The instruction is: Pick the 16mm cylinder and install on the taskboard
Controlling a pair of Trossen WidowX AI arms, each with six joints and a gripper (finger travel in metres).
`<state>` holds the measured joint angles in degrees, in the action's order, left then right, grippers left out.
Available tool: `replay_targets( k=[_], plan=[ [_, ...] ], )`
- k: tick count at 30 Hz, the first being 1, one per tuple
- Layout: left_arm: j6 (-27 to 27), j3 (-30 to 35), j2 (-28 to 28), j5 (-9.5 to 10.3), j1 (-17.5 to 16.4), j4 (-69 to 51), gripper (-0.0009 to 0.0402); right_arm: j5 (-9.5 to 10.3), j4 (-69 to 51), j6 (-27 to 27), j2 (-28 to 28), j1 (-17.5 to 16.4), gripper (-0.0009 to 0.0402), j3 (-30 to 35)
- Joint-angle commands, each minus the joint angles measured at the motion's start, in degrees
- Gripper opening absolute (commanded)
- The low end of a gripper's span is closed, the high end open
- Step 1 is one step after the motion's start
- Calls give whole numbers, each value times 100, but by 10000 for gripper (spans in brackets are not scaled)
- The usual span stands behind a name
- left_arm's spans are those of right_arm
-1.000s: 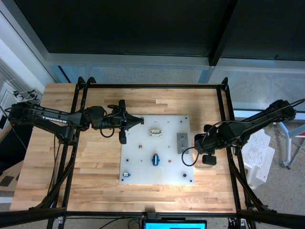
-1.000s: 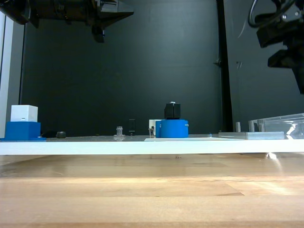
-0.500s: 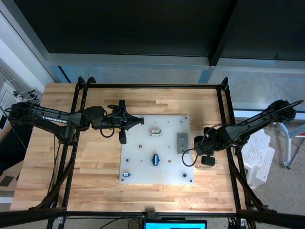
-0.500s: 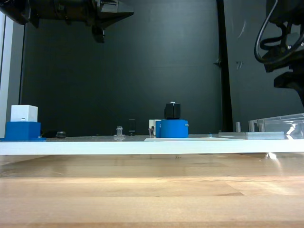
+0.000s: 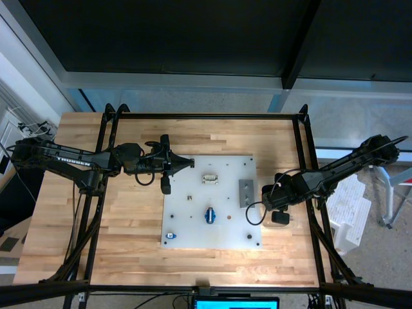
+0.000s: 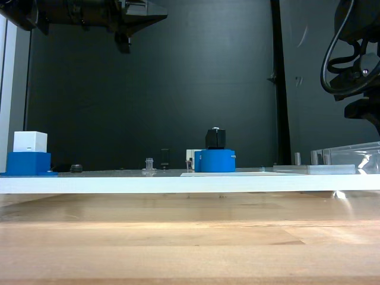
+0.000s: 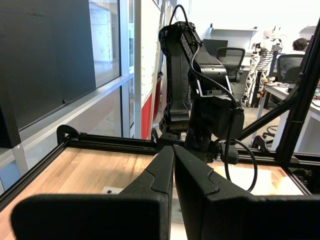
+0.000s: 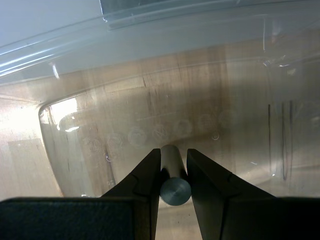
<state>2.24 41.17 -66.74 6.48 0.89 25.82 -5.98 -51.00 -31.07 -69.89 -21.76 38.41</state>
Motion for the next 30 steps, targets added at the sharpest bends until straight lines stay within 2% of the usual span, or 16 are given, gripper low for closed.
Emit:
replay_targets(
  k=[1, 8, 30],
  plan=[
    [-2, 2, 0, -2, -2, 0, 1, 2, 0, 2, -2, 0, 1, -4],
    [-2, 2, 0, 0, -2, 0, 1, -2, 4, -2, -2, 0, 22, -9],
    [-2, 2, 0, 0, -2, 2, 1, -4, 83, -63, 2, 0, 160, 9]
  ],
)
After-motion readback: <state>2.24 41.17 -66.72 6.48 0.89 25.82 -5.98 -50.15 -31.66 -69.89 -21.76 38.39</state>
